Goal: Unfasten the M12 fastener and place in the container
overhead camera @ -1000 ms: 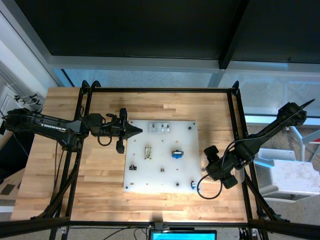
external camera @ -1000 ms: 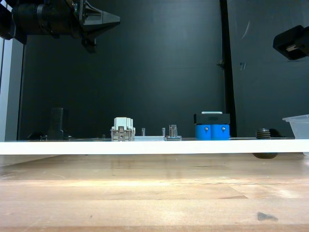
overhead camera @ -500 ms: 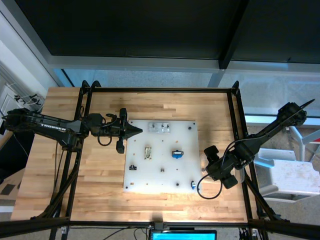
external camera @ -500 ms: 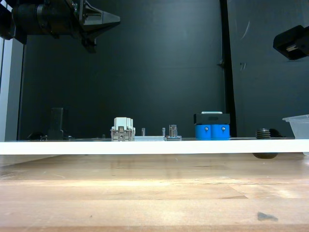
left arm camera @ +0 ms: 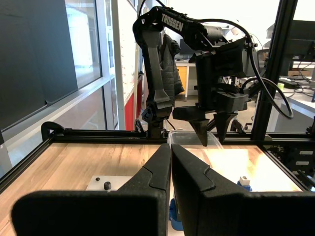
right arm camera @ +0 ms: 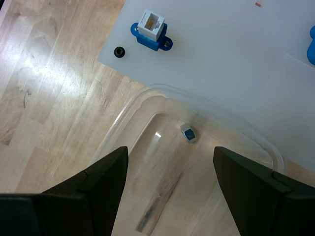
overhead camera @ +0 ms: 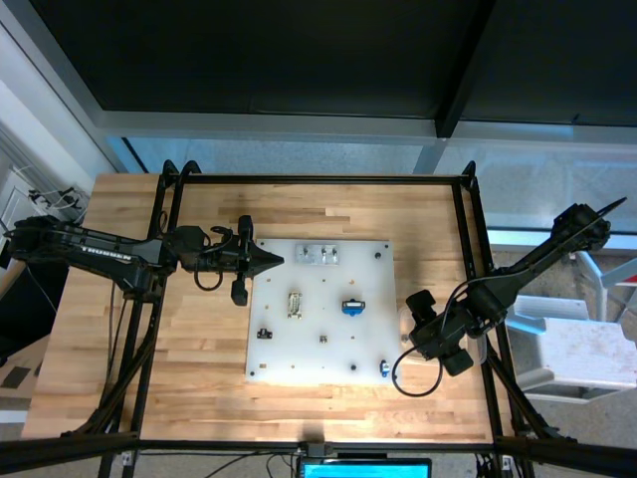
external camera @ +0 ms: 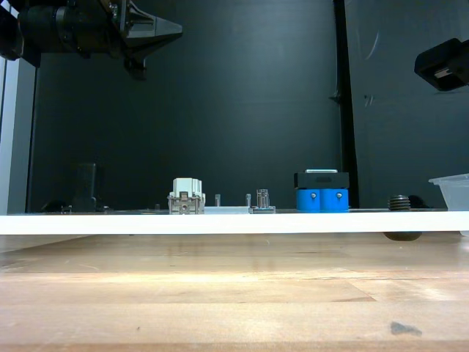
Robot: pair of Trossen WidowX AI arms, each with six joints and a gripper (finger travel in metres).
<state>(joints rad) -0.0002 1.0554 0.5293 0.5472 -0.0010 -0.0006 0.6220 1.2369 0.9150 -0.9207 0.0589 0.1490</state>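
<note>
The M12 fastener, a small silver hex nut, lies loose on the floor of the container, near its wall on the board side. It is off the black ribbed stud, which stands bare. The container, a shallow clear tub with rounded corners, sits upright on the tabletop just beside the white board, under the spread-fingered right end effector and well apart from the closed left end effector.

— What's your nut made of?
— Shiny silver metal, you see, lying in the glossy clear plastic container. Your matt black plastic right gripper hangs over it. The left gripper, equally matt, hangs above the smooth white board, at its left edge.
</note>
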